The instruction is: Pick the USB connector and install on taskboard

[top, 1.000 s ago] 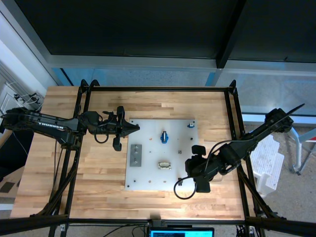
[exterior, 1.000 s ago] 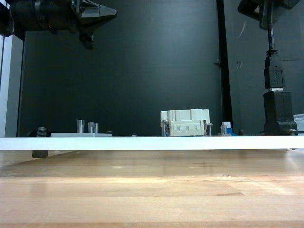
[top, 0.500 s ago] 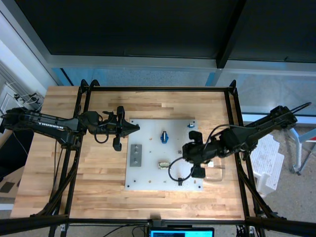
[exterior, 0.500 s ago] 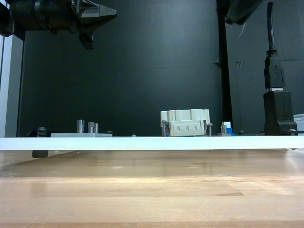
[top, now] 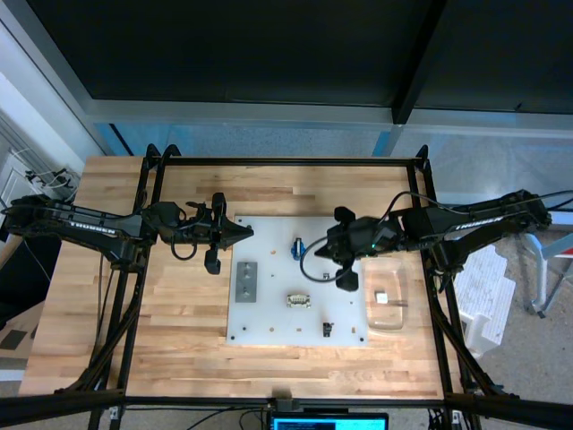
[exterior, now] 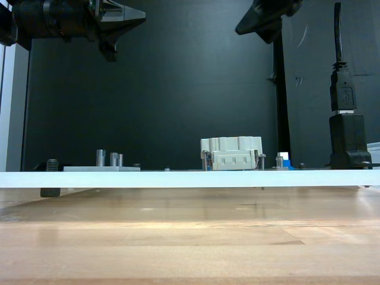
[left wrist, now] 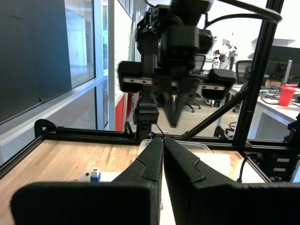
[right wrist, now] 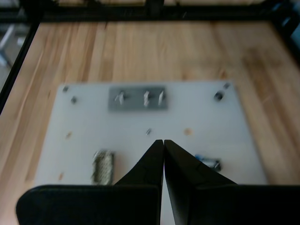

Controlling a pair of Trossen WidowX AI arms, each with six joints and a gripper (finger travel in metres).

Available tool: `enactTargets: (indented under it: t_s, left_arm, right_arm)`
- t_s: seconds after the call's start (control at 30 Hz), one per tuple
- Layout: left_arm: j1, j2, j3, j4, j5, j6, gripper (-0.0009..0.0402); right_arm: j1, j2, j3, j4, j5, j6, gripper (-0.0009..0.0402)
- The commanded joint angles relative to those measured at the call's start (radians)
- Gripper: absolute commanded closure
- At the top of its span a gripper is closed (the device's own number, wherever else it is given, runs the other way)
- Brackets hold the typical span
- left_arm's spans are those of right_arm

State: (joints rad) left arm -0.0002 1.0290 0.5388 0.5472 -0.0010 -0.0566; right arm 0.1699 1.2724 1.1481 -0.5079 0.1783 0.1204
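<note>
The black plug (exterior: 343, 92) stands in the port (exterior: 350, 142) at the near edge of the white board (top: 269, 331). A shiny band shows between them, and the cable goes up high. Nothing holds the plug now. The right claw (right wrist: 163, 142) has moved away from it to the far part of the board, with its fingers pressed together and empty. The left claw (left wrist: 163, 139) hangs by the board's far left corner, fingers together too. I think the job is done.

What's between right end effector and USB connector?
Bare white board, high view. Right end effector hovers over it; black USB connector stands plugged at its near edge; left end effector hangs by its left edge.
</note>
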Motion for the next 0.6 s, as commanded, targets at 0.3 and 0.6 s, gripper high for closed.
enactTargets:
  t_s: [0.3, 0.6]
  left_arm:
    - [0.0, 0.0, 0.0, 0.0, 0.0, 0.0, 0.0393]
    - [0.0, 0.0, 0.0, 0.0, 0.0, 0.0, 0.0393]
  right_arm:
    - [-0.113, -0.1, -0.237, 0.456, -0.078, -0.063, 0.0393]
    - [-0.14, -0.145, -0.389, 0.77, -0.078, -0.077, 0.0393]
